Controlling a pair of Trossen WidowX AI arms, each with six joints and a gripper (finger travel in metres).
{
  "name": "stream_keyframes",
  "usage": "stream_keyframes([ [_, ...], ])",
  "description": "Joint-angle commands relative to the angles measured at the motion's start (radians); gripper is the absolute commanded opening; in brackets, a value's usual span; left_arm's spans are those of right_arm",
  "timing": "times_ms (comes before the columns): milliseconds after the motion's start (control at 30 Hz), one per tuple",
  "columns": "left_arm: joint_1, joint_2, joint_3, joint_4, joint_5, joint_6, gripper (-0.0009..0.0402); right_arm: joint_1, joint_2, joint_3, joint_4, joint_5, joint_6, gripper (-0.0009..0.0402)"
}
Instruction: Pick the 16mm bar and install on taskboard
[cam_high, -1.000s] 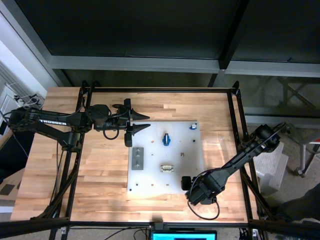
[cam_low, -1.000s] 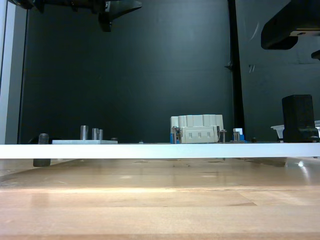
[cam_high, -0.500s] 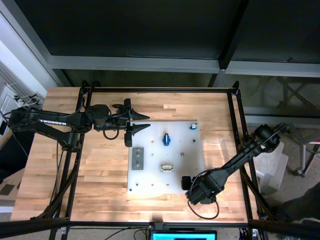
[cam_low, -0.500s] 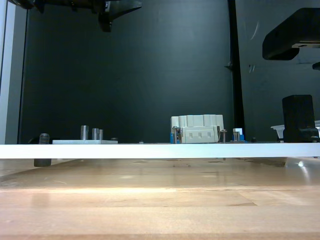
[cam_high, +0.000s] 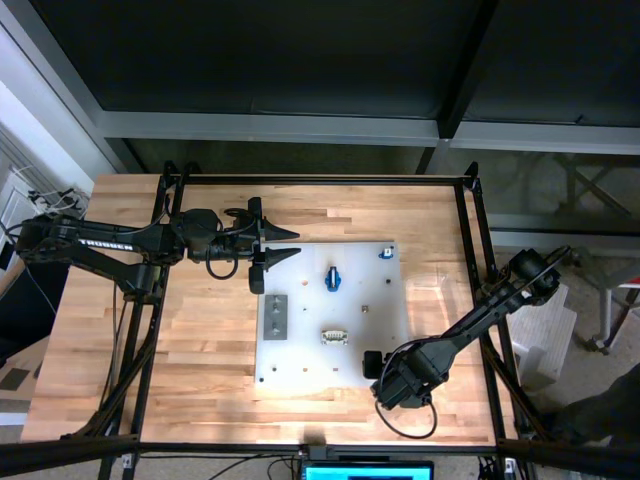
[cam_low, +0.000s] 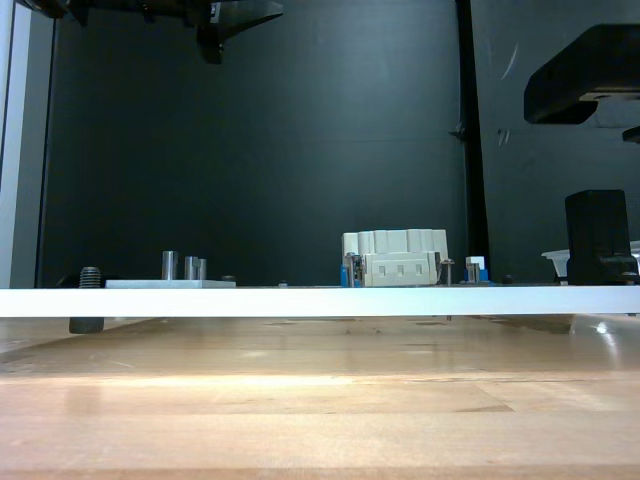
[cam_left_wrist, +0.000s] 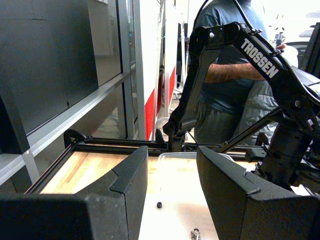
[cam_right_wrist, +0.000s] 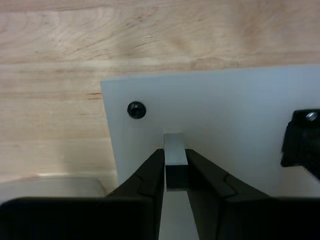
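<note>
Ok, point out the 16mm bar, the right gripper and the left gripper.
16mm bar (cam_right_wrist: 175, 148): right wrist view, its pale end, held.
right gripper (cam_right_wrist: 175, 167): right wrist view, midway between fingertips, over taskboard (cam_right_wrist: 225, 100) corner.
left gripper (cam_high: 293, 244): high view, midway between open fingertips, above taskboard's far-left corner.

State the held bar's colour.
Bar: pale grey, right wrist view; right gripper at board corner, left gripper raised.

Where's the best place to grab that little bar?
Grab it by its two opposite sides, coming down from above, as the right gripper holds the bar over the white board's near right corner. Those sides look straight, so the fingers sit flat against them. The left gripper hangs open, high by the board's far left corner.
</note>
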Motion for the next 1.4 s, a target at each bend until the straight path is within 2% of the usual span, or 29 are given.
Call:
stream_keyframes([
  [33,0.0,0.0,0.0,0.0,0.0,0.0,0.0131,0.0,-0.004,0.002,0.013,0.001,0.014,0.0106],
  [233,0.0,0.0,0.0,0.0,0.0,0.0,0.0131,0.0,-0.03,0.002,0.011,0.002,0.015,0.0148],
  [400,0.0,0.0,0.0,0.0,0.0,0.0,0.0131,0.0,-0.071,0.002,-0.001,0.002,0.015,0.0159],
  [767,0.0,0.0,0.0,0.0,0.0,0.0,0.0131,0.0,-0.162,0.002,-0.056,0.001,0.014,0.0141],
  [1400,0.0,0.0,0.0,0.0,0.0,0.0,0.0131,0.0,-0.167,0.002,-0.064,0.0,0.041,0.0117],
])
